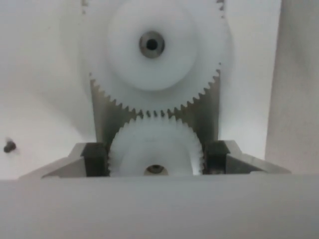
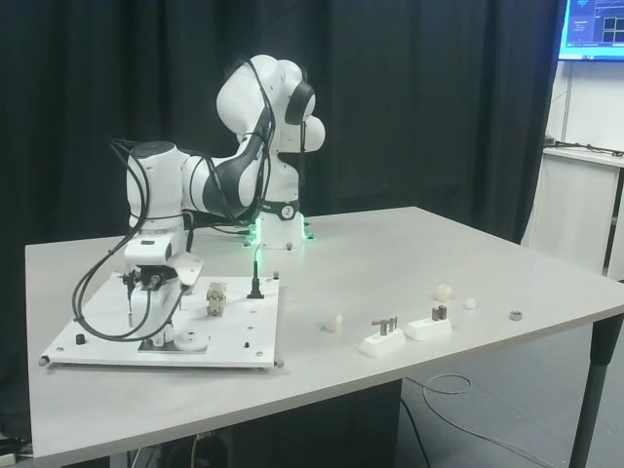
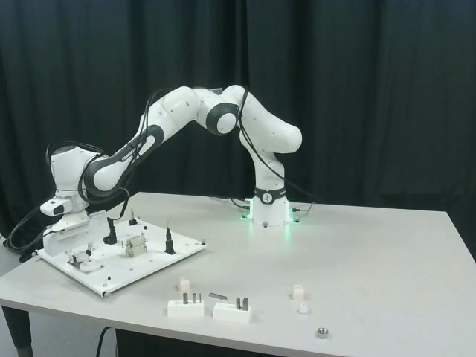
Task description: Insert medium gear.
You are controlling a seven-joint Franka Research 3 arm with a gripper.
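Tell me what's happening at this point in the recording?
The white arm reaches over the white board at the table's edge. In the wrist view, the claw grips the medium gear from both sides, its teeth against those of the large gear already on the board. Whether it is fully seated cannot be told.

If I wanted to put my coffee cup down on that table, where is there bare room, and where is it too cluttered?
The grey table is bare beyond the arm's base, out to its far end. It is crowded on the white board, where the hand works over the gears, and along the front edge by the small white blocks.
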